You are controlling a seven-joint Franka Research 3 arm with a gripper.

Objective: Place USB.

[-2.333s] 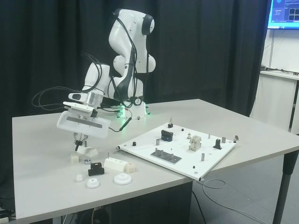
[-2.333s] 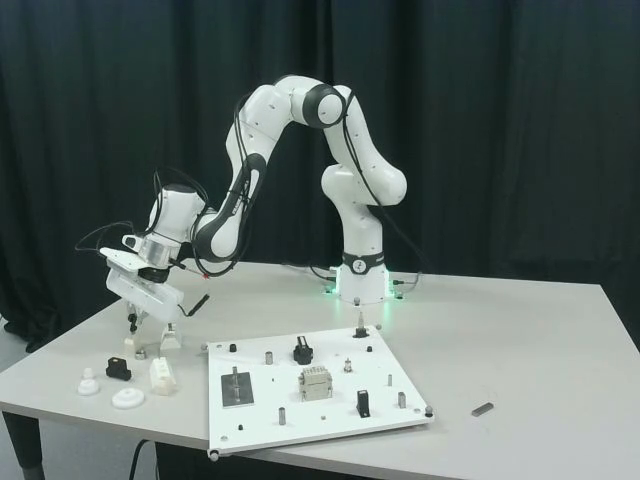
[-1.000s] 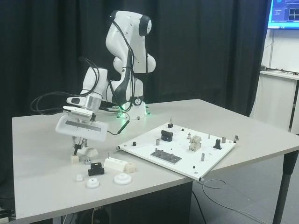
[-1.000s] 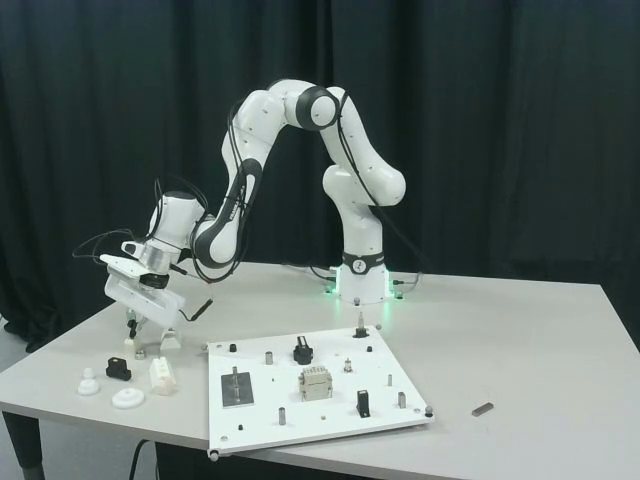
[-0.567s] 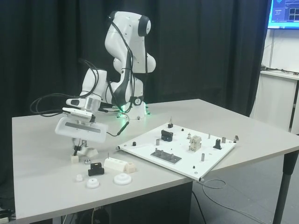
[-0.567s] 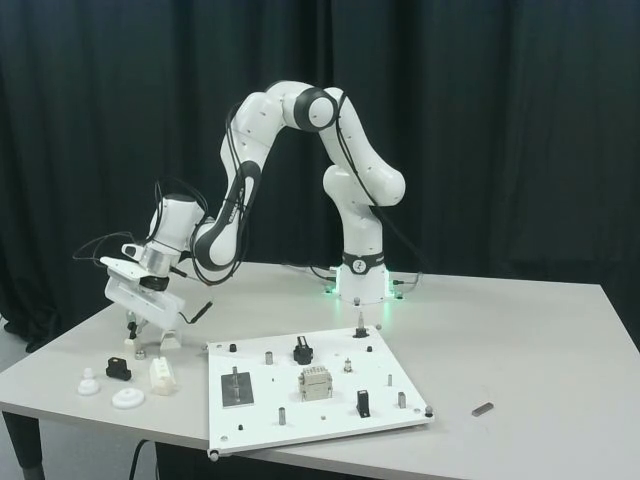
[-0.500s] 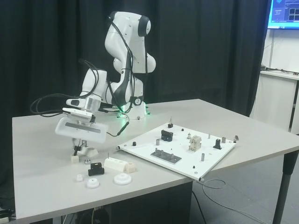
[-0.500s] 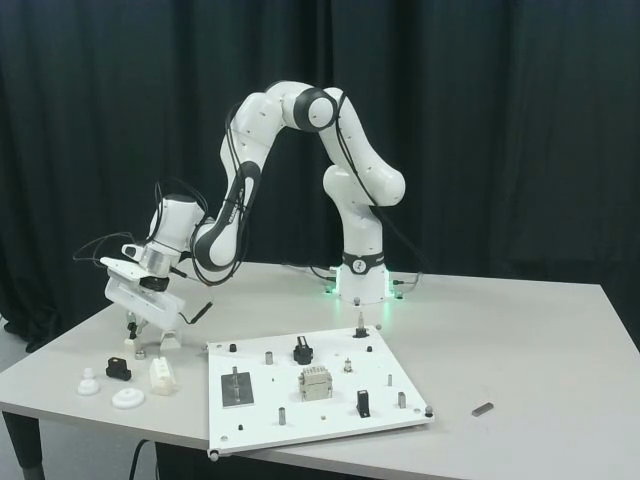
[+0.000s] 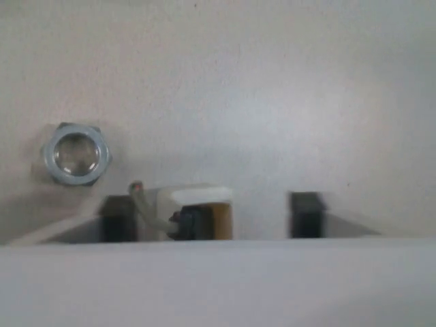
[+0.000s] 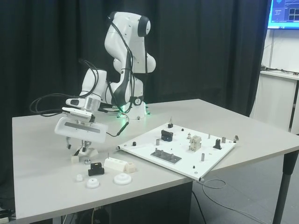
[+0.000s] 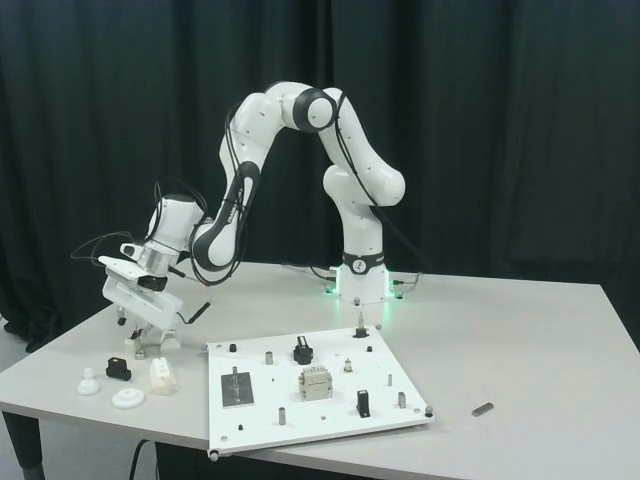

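The USB stick (image 9: 197, 201), a single white piece with a short plug end, lies flat on the grey table (image 10: 42, 135) at the table's left end, left of the white board (image 10: 212, 161). The gripper (image 9: 211, 218) hangs low over it with its two black fingers (image 9: 116, 218) spread wide; the stick sits in the gap between them, and neither finger clearly touches it. One grey metal nut (image 9: 76, 154) rests on the table just beside the stick, apart from it. In the first room view the one white arm (image 10: 126, 42) reaches down from its base at the far side of the table to this spot. Nearer the front edge lie one small black clip (image 10: 96, 169), one long white block (image 10: 119, 164) and two white toothed wheels (image 10: 123, 178), all apart from the stick. The board holds several small black and grey fittings, too small to count surely. In the second room view one small grey bar (image 11: 482, 408) lies alone on the table to the right of the board.
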